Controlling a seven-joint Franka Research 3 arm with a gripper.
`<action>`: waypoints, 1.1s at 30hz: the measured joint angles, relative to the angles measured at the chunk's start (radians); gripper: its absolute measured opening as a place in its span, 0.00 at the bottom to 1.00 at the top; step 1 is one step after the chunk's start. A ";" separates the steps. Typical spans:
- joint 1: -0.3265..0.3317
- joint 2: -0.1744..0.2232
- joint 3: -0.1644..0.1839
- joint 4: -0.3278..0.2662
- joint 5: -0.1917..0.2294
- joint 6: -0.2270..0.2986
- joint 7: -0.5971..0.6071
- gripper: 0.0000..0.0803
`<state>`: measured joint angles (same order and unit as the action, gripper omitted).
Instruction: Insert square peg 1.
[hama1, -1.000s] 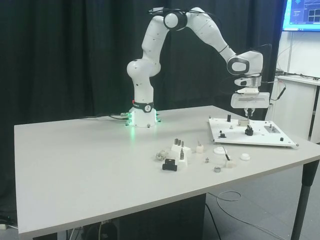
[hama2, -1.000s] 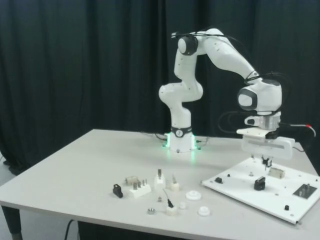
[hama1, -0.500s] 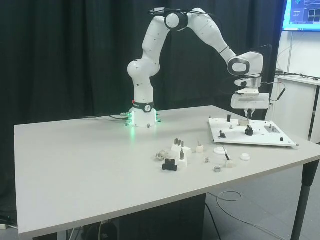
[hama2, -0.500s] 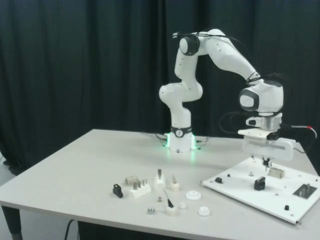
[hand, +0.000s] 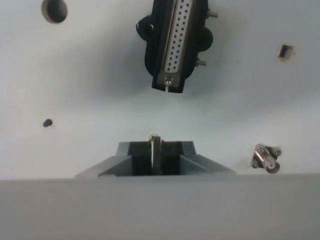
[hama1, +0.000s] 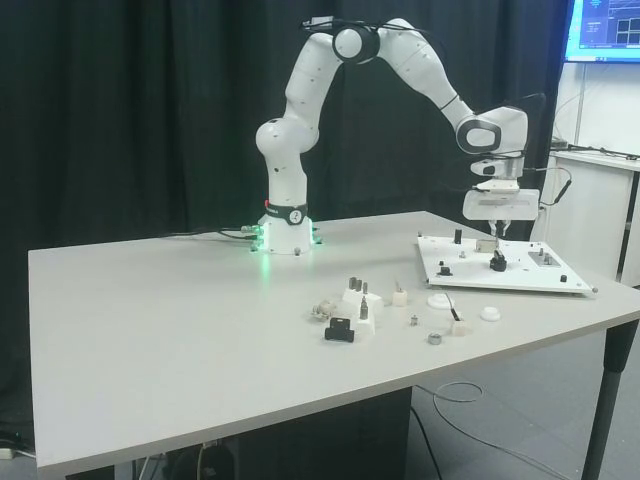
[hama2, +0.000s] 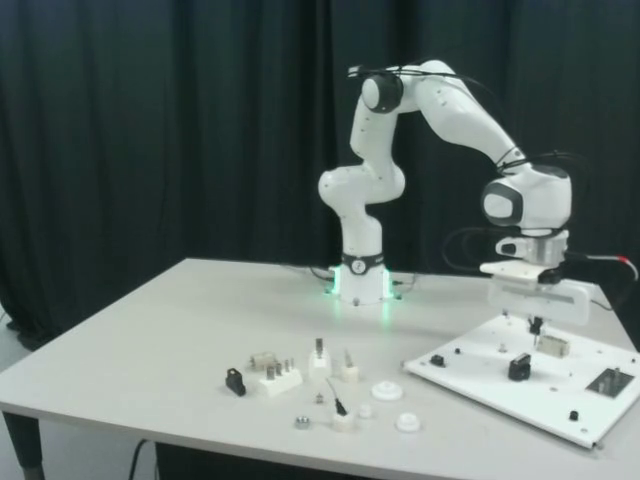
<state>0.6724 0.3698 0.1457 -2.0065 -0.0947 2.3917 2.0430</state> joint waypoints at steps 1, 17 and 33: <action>0.003 0.001 -0.002 0.001 0.000 0.000 0.000 0.04; 0.073 0.015 -0.058 0.006 0.000 0.003 0.000 0.04; 0.103 0.033 -0.081 0.006 0.000 0.003 0.005 0.04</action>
<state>0.7751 0.4031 0.0644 -2.0009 -0.0946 2.3951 2.0484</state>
